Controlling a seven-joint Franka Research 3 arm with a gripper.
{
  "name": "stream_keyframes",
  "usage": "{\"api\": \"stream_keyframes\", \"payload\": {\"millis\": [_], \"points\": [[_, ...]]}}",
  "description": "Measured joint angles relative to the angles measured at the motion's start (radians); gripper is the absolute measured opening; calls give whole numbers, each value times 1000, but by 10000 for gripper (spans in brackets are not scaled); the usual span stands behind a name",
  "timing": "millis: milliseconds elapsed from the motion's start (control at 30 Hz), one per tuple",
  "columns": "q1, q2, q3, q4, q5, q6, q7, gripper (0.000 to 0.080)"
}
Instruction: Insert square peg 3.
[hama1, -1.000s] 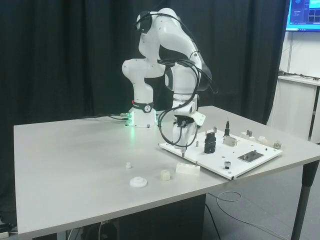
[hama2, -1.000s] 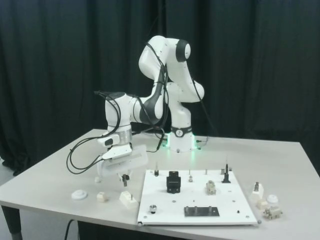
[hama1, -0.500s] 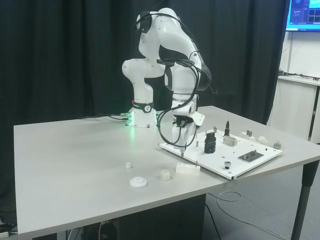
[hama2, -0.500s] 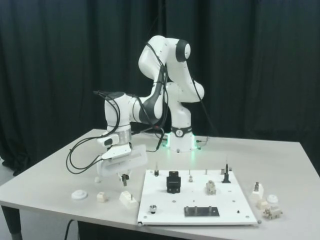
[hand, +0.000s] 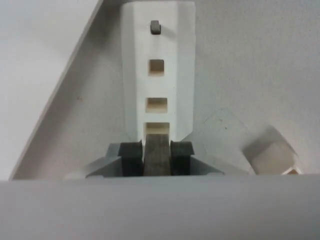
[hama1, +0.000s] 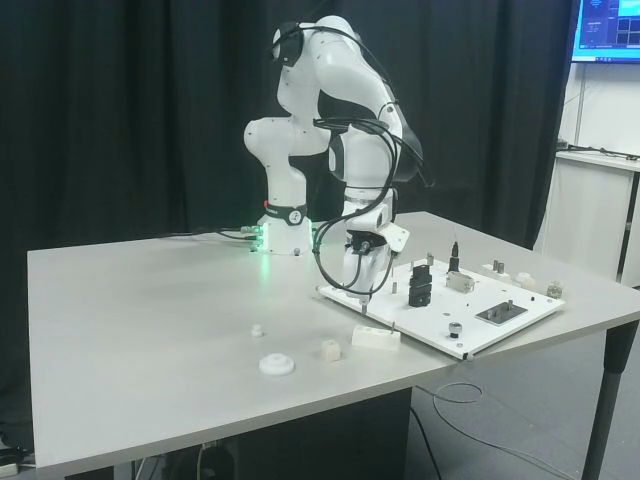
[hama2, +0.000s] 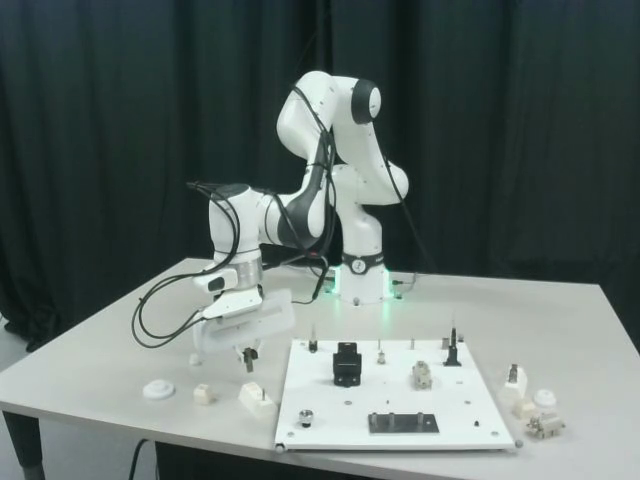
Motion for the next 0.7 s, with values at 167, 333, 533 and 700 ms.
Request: {"api": "stream_keyframes", "payload": {"millis": [167,333,533,700], "points": [[0,0,0,0,0,0,6,114],[3,-4,0,0,0,-5,15,114],[18,-25,0,0,0,-46,45,114],[40,-52,1,-1,0,-98,77,114]]}}
